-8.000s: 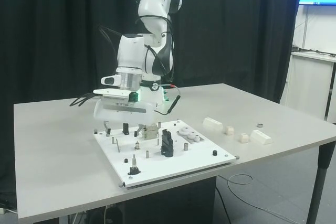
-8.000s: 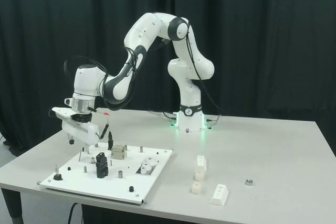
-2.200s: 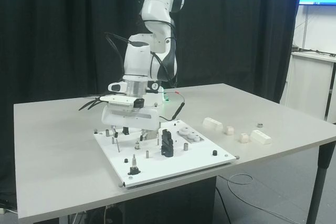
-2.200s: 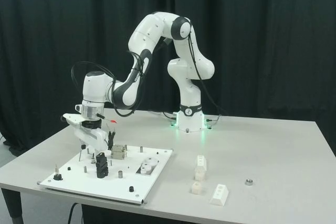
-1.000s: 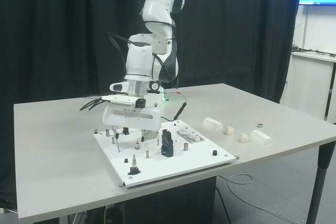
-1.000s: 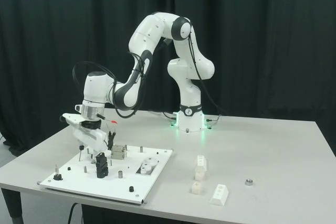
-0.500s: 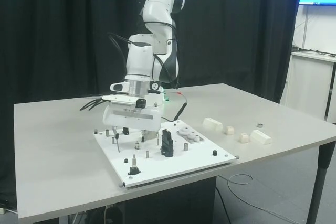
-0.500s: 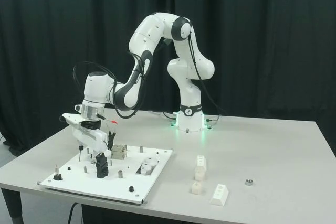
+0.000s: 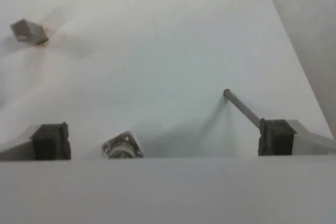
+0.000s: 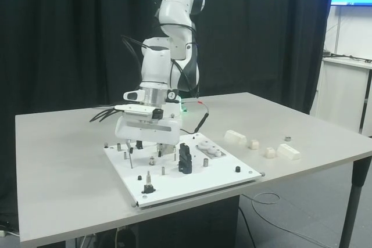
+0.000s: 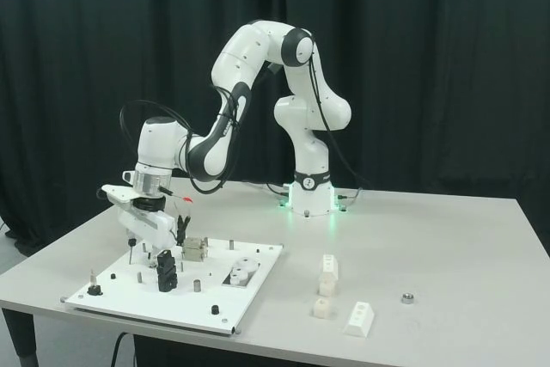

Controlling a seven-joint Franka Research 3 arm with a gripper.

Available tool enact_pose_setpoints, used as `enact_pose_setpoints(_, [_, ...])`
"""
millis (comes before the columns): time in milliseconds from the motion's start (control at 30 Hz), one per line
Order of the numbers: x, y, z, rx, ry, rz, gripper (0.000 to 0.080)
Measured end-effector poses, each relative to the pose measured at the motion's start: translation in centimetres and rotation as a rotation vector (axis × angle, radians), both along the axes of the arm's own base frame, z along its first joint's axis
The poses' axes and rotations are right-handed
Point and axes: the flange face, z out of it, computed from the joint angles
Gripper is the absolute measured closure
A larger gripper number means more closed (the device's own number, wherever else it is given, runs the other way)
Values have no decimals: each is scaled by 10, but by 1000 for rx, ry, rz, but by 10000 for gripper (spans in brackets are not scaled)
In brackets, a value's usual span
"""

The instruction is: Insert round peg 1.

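Observation:
A thin grey round peg point(image 9: 242, 108) stands tilted on the white board point(image 9: 157, 51); its upper end lies right beside one black fingertip point(image 9: 275, 137). My gripper point(image 9: 163, 140) is open, its fingers far apart, low over the board's back left part point(image 10: 139, 146) point(image 11: 146, 245). Nothing sits between the fingers. From the room, the peg point(image 10: 131, 156) shows as a slim rod under the hand. Whether the finger touches the peg I cannot tell.
On the board point(image 10: 192, 178) stand a black clamp block point(image 10: 185, 158), a peg on a black base point(image 10: 149, 185), a metal connector point(image 9: 122, 148) and small posts. White blocks point(image 10: 235, 136) point(image 10: 289, 151) and a small ring point(image 10: 287, 138) lie on the grey table beyond.
Since 8 s ago the hand has come down toward the board and shifted toward the black clamp block. In the last second it has only crept a little further that way.

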Motion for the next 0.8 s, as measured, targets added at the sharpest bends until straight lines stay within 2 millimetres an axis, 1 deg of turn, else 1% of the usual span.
enact_pose_setpoints(367, [-1,-2,1,-2,0,-4,3])
enact_pose_setpoints(800, [-7,-11,1,-3,12,-21,3])
